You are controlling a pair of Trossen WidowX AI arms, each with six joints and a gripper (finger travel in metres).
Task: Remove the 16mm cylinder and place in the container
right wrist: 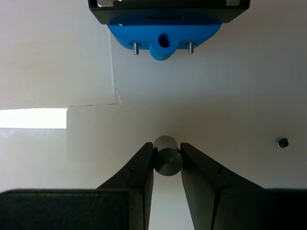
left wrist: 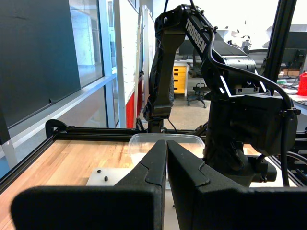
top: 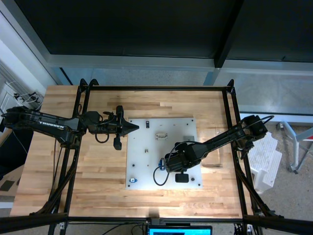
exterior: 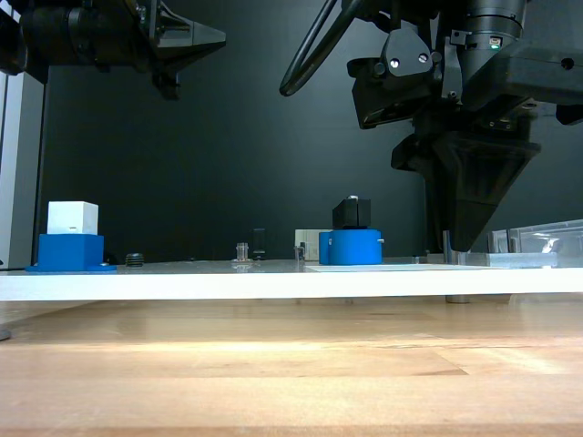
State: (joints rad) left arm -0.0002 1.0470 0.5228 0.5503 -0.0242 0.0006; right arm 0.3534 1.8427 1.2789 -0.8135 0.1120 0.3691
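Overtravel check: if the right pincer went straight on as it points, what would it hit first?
The white board, right below its tips; the right pincer is shut on the 16mm cylinder. The left pincer hangs shut over the board's left edge.

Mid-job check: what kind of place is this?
Likely a robotics lab: black-framed wooden bench, yellow cabinet and chair beyond. Left tool hangs shut by board's left edge; right tool grips cylinder on it.

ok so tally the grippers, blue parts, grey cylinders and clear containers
grippers: 2, left gripper high over the board's left edge, right gripper shut on the 16mm cylinder
blue parts: 2, base, fitting
16mm cylinder: 1
container: 1
total: 6
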